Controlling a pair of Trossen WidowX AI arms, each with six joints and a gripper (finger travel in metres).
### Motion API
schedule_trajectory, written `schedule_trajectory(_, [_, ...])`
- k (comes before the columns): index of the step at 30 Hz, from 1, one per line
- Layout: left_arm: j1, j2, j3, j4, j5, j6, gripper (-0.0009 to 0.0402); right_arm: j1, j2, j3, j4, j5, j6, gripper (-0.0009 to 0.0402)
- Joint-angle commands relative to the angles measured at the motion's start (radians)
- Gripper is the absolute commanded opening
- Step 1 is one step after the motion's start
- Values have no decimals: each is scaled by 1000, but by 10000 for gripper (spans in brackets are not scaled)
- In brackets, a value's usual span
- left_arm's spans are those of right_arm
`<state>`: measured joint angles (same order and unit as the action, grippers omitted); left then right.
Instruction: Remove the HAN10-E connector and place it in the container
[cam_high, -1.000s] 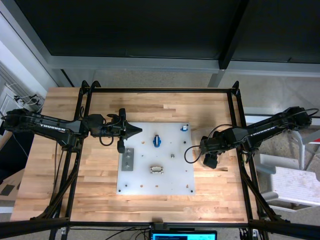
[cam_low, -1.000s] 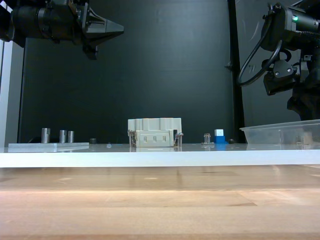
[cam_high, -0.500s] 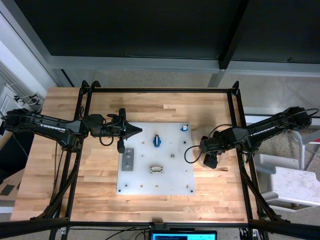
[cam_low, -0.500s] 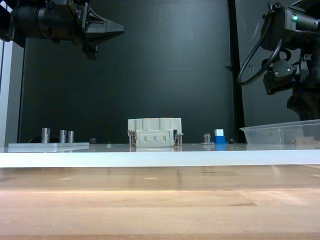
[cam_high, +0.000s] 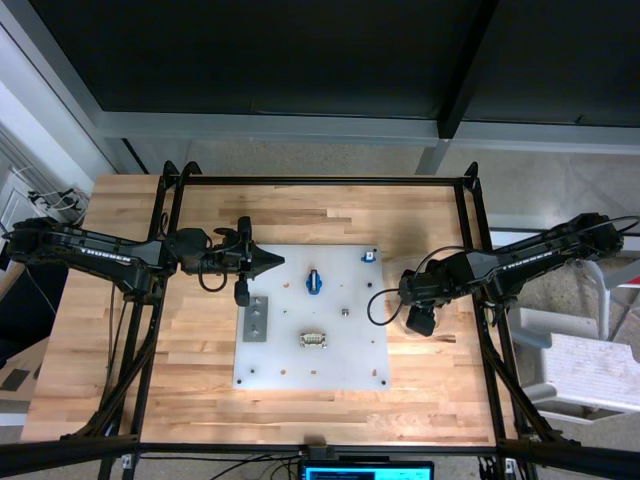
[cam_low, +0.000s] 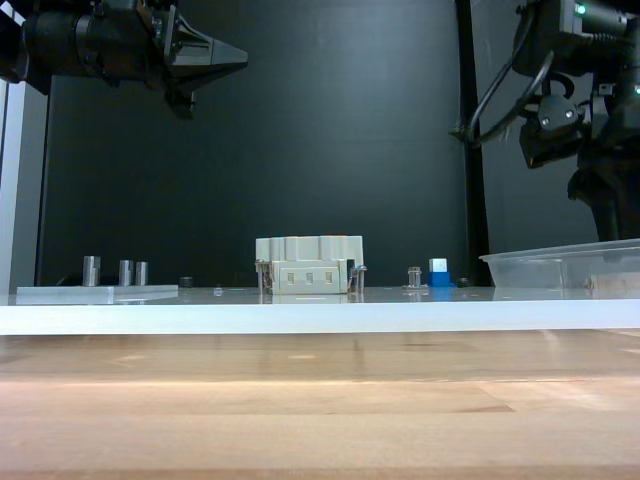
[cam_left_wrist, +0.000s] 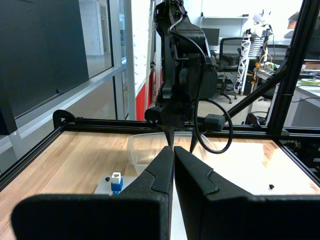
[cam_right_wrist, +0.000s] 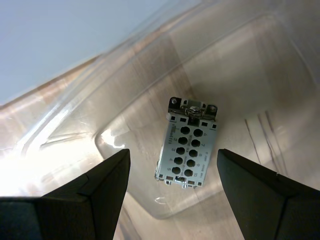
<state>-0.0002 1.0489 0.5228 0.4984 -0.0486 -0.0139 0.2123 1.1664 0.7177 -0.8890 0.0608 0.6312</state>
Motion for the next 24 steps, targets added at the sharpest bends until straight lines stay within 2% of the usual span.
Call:
schedule_trajectory(1, [0, 0, 0, 0, 0, 0, 0, 0, -6, 22, -20, 2, -3, 243])
schedule_trajectory(24, [0, 0, 0, 0, 0, 0, 0, 0, -14, 38, -44, 0, -2, 243])
